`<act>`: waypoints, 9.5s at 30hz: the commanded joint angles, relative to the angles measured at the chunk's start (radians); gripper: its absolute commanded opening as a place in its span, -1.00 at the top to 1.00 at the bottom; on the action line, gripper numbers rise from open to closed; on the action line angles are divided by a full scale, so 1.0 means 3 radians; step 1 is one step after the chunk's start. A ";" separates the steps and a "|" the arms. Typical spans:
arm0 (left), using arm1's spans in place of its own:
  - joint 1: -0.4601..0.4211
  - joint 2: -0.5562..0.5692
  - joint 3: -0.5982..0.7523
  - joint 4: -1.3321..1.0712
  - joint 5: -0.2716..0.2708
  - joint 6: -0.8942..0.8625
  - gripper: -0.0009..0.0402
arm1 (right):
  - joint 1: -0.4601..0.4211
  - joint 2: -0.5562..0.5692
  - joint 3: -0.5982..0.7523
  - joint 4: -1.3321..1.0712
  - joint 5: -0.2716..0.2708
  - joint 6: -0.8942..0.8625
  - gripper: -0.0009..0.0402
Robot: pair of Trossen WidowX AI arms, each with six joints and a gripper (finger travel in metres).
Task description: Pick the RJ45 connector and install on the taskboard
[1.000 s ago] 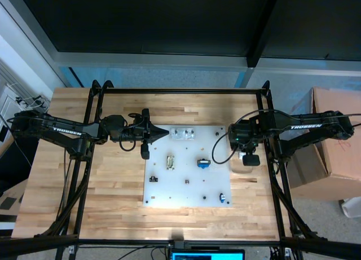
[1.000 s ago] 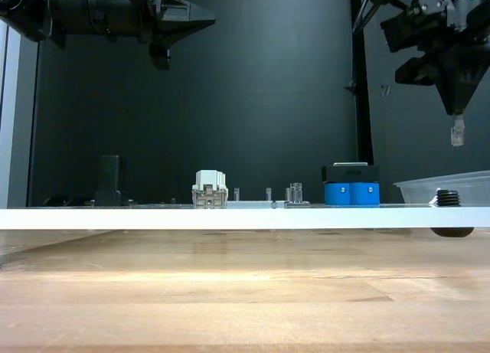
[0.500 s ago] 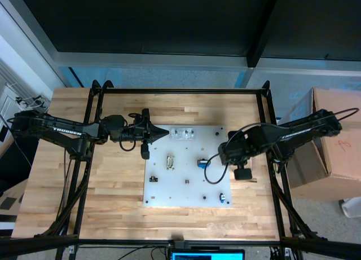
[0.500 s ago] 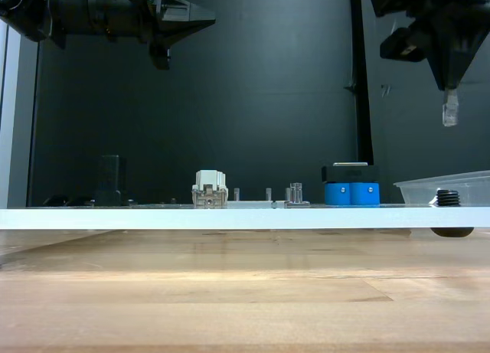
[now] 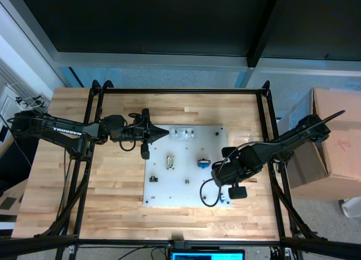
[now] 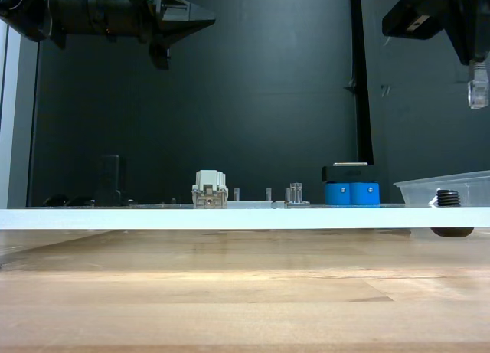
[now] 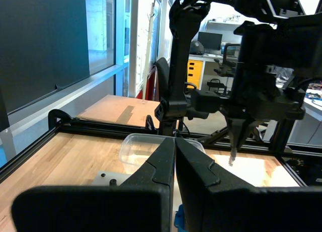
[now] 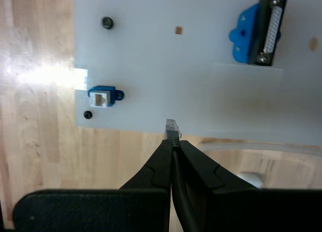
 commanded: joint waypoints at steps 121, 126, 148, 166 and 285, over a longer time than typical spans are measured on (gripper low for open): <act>0.0000 0.0001 0.0000 0.0000 0.0001 0.0001 0.96 | 0.0525 0.0559 0.0233 0.0374 -0.0088 0.0515 0.96; 0.0001 0.0001 0.0000 0.0000 0.0001 0.0001 0.96 | 0.0483 0.0547 0.0439 0.0155 -0.0161 0.0525 0.96; 0.0000 0.0001 0.0000 0.0000 0.0001 0.0001 0.96 | 0.0468 0.0568 0.0261 0.0169 -0.0168 0.0512 0.96; 0.0001 0.0001 0.0000 0.0000 0.0001 0.0001 0.96 | 0.0469 0.0568 0.0046 0.0458 -0.0167 0.0510 0.96; 0.0000 0.0001 0.0000 -0.0004 0.0001 0.0001 0.96 | -0.1770 -0.1954 -0.2893 0.5917 -0.0434 -0.0797 0.96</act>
